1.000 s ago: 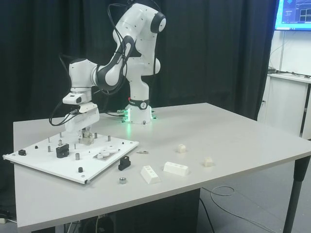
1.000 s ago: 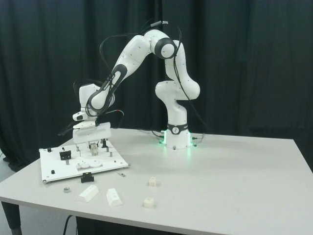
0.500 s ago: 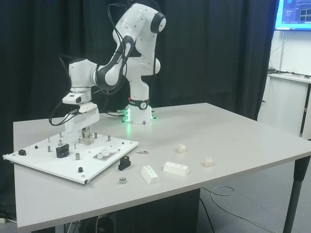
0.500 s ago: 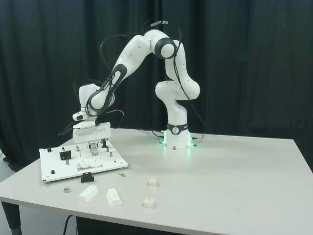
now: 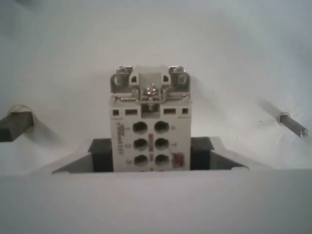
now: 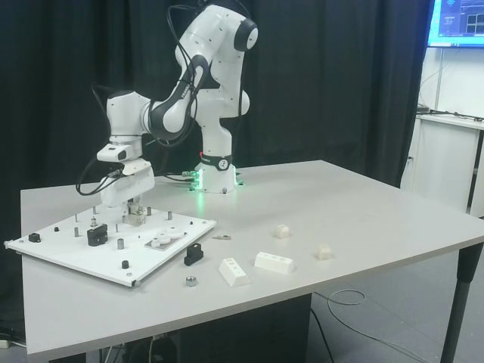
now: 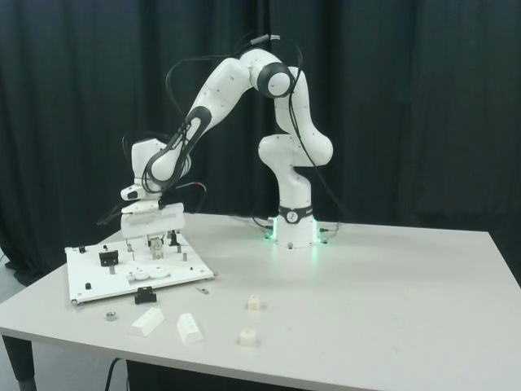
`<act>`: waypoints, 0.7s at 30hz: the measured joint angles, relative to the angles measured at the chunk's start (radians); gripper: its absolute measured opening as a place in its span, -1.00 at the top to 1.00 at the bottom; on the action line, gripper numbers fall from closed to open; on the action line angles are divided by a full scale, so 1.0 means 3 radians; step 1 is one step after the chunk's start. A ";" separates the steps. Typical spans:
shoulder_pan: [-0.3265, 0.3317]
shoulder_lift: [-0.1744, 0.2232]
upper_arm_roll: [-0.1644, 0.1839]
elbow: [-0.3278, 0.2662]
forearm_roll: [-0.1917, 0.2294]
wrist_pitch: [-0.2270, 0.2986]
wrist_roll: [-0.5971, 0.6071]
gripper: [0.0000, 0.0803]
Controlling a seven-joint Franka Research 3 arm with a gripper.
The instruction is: Remove waterproof.
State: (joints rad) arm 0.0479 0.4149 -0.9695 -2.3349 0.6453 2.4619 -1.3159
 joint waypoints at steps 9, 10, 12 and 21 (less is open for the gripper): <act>0.0000 -0.0028 -0.0022 0.0006 0.0000 -0.0036 0.0000 0.21; 0.0000 -0.0029 -0.0025 0.0009 0.0000 -0.0043 -0.0002 0.21; 0.0000 -0.0035 -0.0040 0.0019 -0.0003 -0.0061 -0.0003 0.21; 0.0003 -0.0159 -0.0158 0.0075 -0.0087 -0.0182 -0.0013 0.21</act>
State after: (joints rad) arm 0.0488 0.3673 -1.0169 -2.3124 0.6192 2.4075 -1.3197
